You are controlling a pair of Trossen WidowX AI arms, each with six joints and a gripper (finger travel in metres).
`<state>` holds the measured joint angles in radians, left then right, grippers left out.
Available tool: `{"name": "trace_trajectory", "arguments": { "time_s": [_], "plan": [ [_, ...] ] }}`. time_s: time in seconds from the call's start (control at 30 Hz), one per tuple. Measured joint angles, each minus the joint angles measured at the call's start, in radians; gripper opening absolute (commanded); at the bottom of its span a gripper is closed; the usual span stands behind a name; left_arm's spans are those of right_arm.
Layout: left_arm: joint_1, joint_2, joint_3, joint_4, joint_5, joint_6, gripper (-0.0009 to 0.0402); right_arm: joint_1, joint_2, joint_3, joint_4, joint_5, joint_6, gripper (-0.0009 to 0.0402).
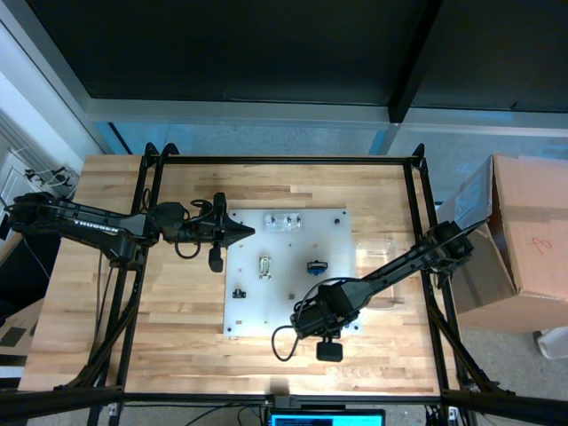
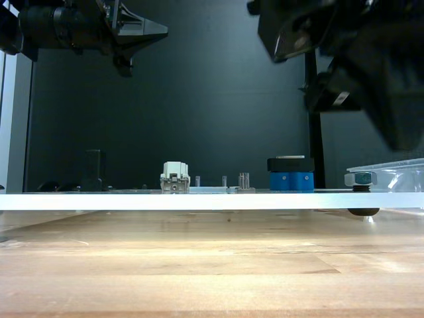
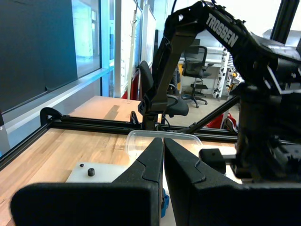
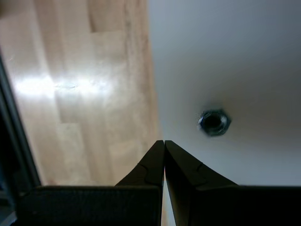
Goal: Unfasten the M12 nut and place it in the container
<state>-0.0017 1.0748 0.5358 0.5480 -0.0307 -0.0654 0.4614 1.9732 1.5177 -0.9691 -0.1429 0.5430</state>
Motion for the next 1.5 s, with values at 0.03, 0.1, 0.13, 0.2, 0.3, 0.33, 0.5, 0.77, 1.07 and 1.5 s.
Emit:
{"name": "trace_trajectory", "arguments": {
  "time_s": [0.03, 0.1, 0.13, 0.2, 0.3, 0.33, 0.5, 0.77, 1.07, 1.5],
  "plan": [
    [0.000, 0.000, 0.000, 0.000, 0.000, 0.000, 0.0000, 0.000, 0.006, -0.003, 0.003, 0.005, -0.002, 0.0000],
    [0.000, 0.000, 0.000, 0.000, 0.000, 0.000, 0.0000, 0.001, 0.016, -0.005, 0.005, 0.018, -0.005, 0.0000],
    [0.000, 0.000, 0.000, 0.000, 0.000, 0.000, 0.0000, 0.001, 0.018, -0.008, 0.009, 0.021, -0.007, 0.0000],
    [0.000, 0.000, 0.000, 0.000, 0.000, 0.000, 0.0000, 0.001, 0.021, -0.011, 0.013, 0.021, -0.007, 0.0000],
    [0.000, 0.000, 0.000, -0.001, 0.000, 0.000, 0.0000, 0.000, 0.025, -0.012, 0.013, 0.024, -0.007, 0.0000],
    [0.000, 0.000, 0.000, -0.001, 0.000, 0.000, 0.0000, -0.001, 0.025, -0.012, 0.013, 0.026, -0.007, 0.0000],
    [0.000, 0.000, 0.000, -0.001, 0.000, 0.000, 0.0000, 0.002, 0.022, -0.012, -0.051, 0.182, 0.020, 0.0000],
    [0.000, 0.000, 0.000, 0.000, 0.000, 0.000, 0.0000, -0.001, -0.003, 0.006, -0.155, 0.303, 0.055, 0.0000],
    [0.000, 0.000, 0.000, 0.000, 0.000, 0.000, 0.0000, -0.002, -0.035, 0.023, -0.127, 0.097, 0.053, 0.0000],
    [0.000, 0.000, 0.000, 0.000, 0.000, 0.000, 0.0000, -0.005, -0.009, 0.034, -0.076, 0.026, -0.051, 0.0000]
  ]
}}
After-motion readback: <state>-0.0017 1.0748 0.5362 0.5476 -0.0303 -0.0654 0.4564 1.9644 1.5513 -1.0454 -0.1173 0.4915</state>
